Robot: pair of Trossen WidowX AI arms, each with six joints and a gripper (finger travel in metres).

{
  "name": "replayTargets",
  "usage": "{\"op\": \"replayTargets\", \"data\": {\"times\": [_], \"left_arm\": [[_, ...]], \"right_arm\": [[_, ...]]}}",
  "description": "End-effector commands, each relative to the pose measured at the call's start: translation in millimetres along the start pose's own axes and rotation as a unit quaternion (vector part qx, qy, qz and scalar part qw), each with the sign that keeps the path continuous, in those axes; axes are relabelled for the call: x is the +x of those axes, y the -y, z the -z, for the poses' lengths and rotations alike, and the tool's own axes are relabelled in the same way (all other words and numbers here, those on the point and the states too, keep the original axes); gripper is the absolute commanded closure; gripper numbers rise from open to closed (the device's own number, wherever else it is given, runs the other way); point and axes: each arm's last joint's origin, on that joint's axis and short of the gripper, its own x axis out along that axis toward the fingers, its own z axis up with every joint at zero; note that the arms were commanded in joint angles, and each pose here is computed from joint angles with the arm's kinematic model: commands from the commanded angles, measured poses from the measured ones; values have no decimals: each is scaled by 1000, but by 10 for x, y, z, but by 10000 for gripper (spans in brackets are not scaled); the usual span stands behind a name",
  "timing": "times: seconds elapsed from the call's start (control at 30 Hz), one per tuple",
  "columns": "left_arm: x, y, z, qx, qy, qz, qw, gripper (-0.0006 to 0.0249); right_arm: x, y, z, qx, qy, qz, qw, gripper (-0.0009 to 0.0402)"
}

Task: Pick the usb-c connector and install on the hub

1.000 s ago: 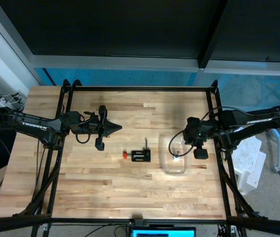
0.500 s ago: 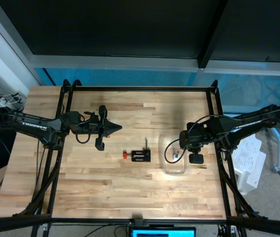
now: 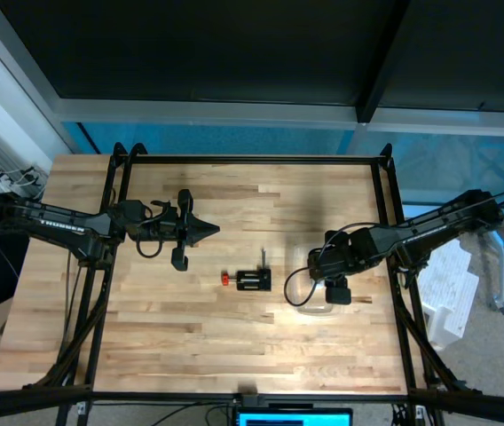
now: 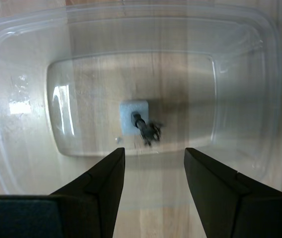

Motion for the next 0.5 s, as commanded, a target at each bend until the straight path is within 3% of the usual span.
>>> {"op": "replayTargets", "data": {"times": [0.03, 0.5], "left_arm": [[1, -1, 0, 0, 0, 0, 1000, 243], [1, -1, 0, 0, 0, 0, 1000, 243]], "right_arm": [[79, -24, -38, -1, -7, 4, 1000, 216], [396, -85, -90, -6, -18, 8, 1000, 217]]}}
